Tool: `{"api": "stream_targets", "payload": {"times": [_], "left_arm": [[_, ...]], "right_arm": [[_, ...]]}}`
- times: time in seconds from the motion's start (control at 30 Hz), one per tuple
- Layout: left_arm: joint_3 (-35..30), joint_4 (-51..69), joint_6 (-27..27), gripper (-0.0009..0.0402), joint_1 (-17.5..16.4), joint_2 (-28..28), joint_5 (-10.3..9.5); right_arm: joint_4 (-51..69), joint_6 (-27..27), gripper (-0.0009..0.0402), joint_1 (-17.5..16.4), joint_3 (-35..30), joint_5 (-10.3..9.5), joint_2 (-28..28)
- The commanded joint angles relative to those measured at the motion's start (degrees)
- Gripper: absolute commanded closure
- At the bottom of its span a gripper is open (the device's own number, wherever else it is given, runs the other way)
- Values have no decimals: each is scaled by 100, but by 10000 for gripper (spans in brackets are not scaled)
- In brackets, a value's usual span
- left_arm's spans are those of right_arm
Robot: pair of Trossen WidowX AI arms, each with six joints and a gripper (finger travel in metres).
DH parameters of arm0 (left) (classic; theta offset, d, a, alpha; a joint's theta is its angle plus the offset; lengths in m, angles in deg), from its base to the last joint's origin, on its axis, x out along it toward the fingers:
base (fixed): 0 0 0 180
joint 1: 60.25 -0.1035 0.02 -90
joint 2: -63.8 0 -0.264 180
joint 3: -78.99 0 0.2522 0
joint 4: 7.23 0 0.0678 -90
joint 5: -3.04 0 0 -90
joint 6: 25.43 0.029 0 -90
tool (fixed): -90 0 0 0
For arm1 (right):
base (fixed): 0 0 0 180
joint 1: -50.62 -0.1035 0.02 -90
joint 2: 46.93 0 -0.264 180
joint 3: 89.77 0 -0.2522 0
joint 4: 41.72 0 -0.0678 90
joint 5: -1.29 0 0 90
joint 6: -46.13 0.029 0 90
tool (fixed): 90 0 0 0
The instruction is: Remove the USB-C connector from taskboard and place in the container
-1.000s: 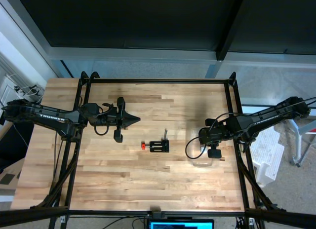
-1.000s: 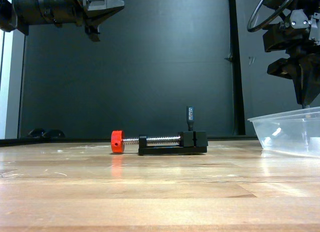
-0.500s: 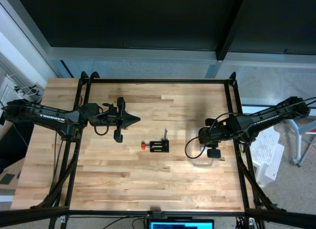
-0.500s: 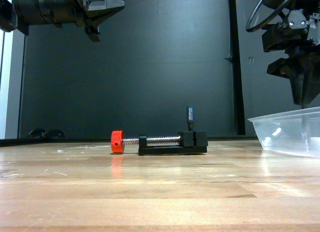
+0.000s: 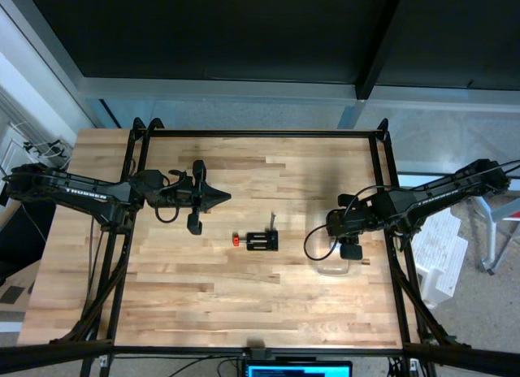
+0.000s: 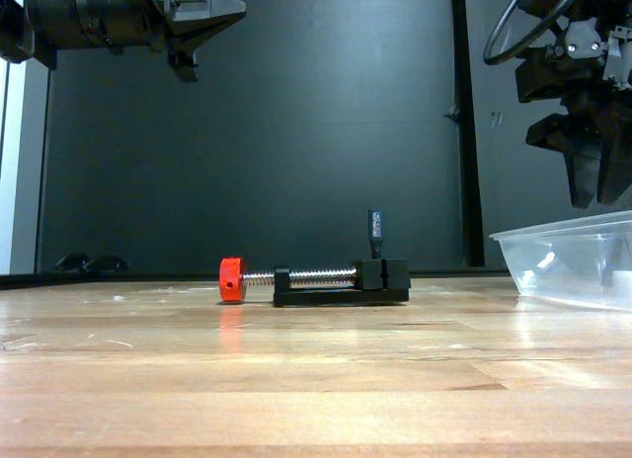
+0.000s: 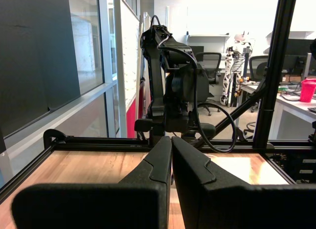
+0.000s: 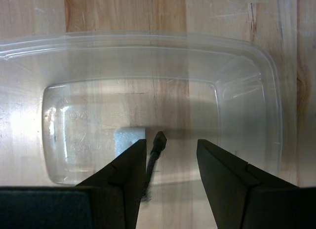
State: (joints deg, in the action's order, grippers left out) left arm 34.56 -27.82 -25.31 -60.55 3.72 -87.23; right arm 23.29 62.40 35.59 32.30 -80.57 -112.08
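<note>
The USB-C connector (image 8: 155, 154), a thin black stick, lies inside the container (image 8: 148, 39), next to a small white cube (image 8: 129, 138). My right gripper (image 8: 171, 142) hovers open just above the container (image 6: 568, 261), its fingers on either side of the connector and holding nothing (image 6: 595, 201). The taskboard (image 5: 260, 240), a black block with a red-orange knob (image 6: 231, 279), sits mid-table to the left of the container (image 5: 333, 253). My left gripper (image 7: 171, 140) is shut and empty, held high over the table's left side (image 5: 223, 197), far from the board.
A short dark post (image 6: 375, 231) stands upright on the taskboard's right end. The black frame rails (image 5: 260, 134) run along the table's edges. Bare wood lies between the taskboard and the container.
My right gripper has opened and risen slightly. The thin piece that hung from its shut tips over the container no longer hangs there. The left arm has not moved.
</note>
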Motion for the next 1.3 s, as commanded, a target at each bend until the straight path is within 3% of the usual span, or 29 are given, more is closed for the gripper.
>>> {"api": "stream_targets", "payload": {"times": [0.03, 0.73, 0.93, 1.17, 1.3], "left_arm": [[-2, -2, 0, 393, 0, -2, 2], [-2, -2, 0, 393, -2, -2, 2], [-2, -2, 0, 393, 0, -2, 2], [-2, -2, 0, 393, -2, -2, 0], [-2, -2, 0, 393, 0, -2, 0]], "right_arm": [[90, 17, 246, 0, -225, -13, 0], [297, 111, 247, 17, -640, -9, 101], [-195, -24, 270, 262, -944, 280, 389], [-1174, -546, 316, 577, -1069, 168, 431], [-1810, -817, 351, 765, -1069, -286, 372]]}}
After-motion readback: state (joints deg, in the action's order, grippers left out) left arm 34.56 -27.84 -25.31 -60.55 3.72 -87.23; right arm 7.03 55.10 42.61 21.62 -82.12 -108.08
